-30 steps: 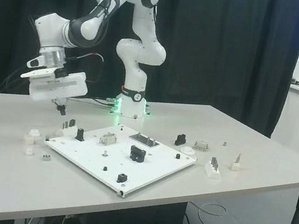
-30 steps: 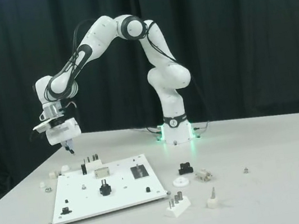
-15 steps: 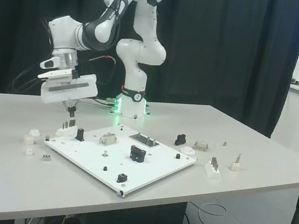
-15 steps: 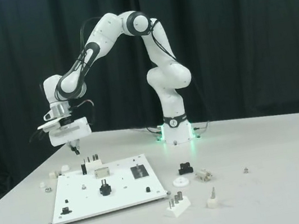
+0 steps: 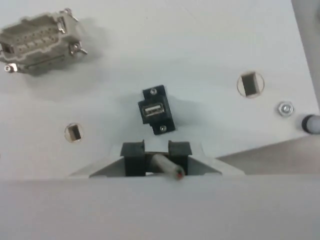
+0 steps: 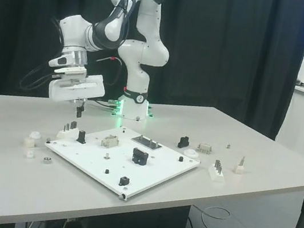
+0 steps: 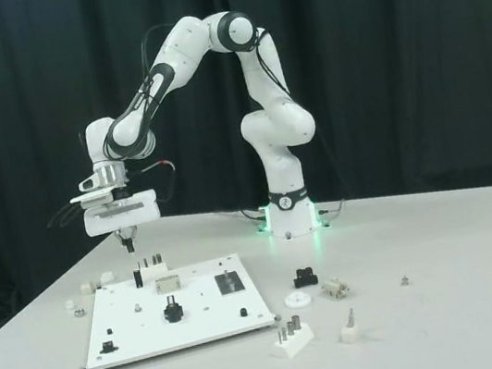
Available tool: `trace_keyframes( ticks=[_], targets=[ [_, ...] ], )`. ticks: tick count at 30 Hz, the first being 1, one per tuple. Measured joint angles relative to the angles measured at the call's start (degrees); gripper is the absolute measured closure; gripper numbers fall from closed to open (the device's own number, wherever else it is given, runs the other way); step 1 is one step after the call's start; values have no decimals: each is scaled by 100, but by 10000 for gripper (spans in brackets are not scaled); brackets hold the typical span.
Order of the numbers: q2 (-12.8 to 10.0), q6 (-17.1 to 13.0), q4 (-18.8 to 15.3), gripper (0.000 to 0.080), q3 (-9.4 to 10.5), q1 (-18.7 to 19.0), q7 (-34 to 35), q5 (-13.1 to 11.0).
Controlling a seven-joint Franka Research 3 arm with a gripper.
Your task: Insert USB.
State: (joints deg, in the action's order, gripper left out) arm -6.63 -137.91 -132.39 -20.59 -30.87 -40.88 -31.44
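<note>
My gripper (image 6: pixel 78 111) hangs in the air over the back left corner of the white board (image 6: pixel 148 174). It is shut on a small USB plug (image 5: pixel 165 166), whose grey body sticks out between the two black fingers (image 5: pixel 133 155). The black USB socket (image 5: pixel 156 111) stands on the board just below the plug, its port facing up. From the room, the socket (image 6: pixel 81 136) is a small black post slightly below and beside the gripper. In the second room view the gripper (image 7: pixel 127 244) is above that post (image 7: pixel 138 276).
A grey multi-pin connector (image 5: pixel 37 37) sits on the board beside the socket. The board has rectangular holes (image 5: pixel 250 83) and a nut (image 5: pixel 285 108) lies just off its edge. A black block (image 6: pixel 139 157), a white pin holder (image 6: pixel 217 172) and small parts (image 6: pixel 191 152) lie further right.
The arm has swung to the right, carrying the plug from beyond the board's left edge to above the board's back left corner. The gripper stays shut on the plug.
</note>
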Motion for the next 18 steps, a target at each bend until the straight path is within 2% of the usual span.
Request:
trace_keyframes(
  ticks=[8,18],
  targets=[
    [193,-137,-235,708,0,12,-528,-246],
    [232,-149,-263,708,0,129,-849,-310]
  ],
)
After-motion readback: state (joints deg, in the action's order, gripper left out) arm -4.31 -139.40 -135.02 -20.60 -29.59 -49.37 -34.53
